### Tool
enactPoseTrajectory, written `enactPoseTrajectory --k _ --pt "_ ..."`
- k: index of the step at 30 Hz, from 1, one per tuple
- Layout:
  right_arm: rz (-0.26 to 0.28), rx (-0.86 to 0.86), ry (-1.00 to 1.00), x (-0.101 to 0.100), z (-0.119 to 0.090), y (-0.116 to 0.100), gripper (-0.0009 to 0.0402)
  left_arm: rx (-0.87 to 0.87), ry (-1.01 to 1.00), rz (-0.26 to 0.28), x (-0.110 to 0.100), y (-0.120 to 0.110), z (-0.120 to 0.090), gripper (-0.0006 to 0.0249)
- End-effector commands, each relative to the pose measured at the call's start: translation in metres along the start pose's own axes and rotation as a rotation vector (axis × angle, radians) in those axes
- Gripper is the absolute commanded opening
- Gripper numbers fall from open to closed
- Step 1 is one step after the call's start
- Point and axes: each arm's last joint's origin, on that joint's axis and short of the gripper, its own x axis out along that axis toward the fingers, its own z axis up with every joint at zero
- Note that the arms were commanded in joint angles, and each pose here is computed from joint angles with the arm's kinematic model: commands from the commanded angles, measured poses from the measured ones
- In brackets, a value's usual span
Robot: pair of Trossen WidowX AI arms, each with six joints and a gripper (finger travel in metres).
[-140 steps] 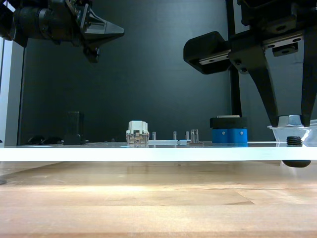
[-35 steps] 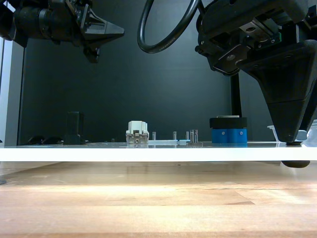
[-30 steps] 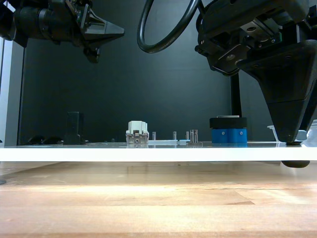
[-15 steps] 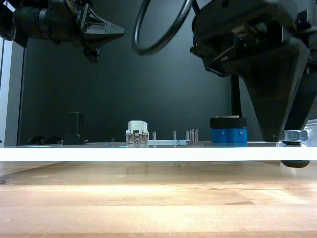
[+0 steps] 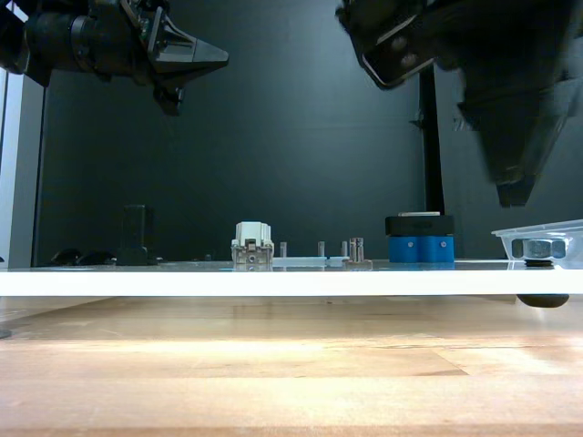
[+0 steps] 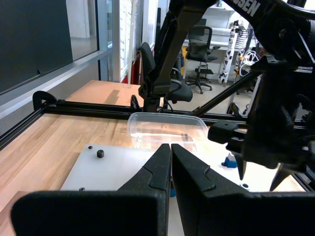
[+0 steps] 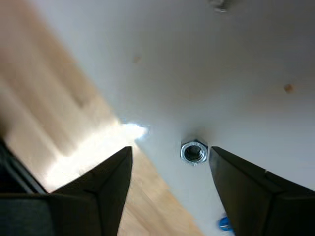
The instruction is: Pick the M12 nut and place it on its threads and fasten
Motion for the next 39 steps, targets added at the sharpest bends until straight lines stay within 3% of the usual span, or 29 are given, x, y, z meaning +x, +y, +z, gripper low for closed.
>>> enactPoseTrajectory --k 1,8,13,19,22,39 --pt "0.002 -0.169 0.023 -0.002 -0.002 -0.001 0.0154 0.0 0.0 0.0 0.0 0.0 0.0 0.0" --pt "-0.021 -0.481 0.04 -0.006 -0.003 -0.005 -0.0006 0.0 0.0 0.0 0.0 0.0 0.0 0.0" --pt "-0.034 -0.555 0.046 -0.005 -0.005 -0.008 0.0013 0.0 0.0 0.0 0.0 0.0 0.0 0.0" --pt "-0.124 -0.564 0.002 0.002 -0.004 -0.014 0.0002 0.0 0.0 0.0 0.0 0.0 0.0 0.0" --pt "-0.138 -0.565 0.01 0.006 -0.006 -0.016 0.0 0.0 0.0 0.0 0.0 0.0 0.0 0.0" --pt "-0.112 -0.565 0.035 0.021 -0.011 -0.016 0.0 0.0 0.0 0.0 0.0 0.0 0.0 0.0"
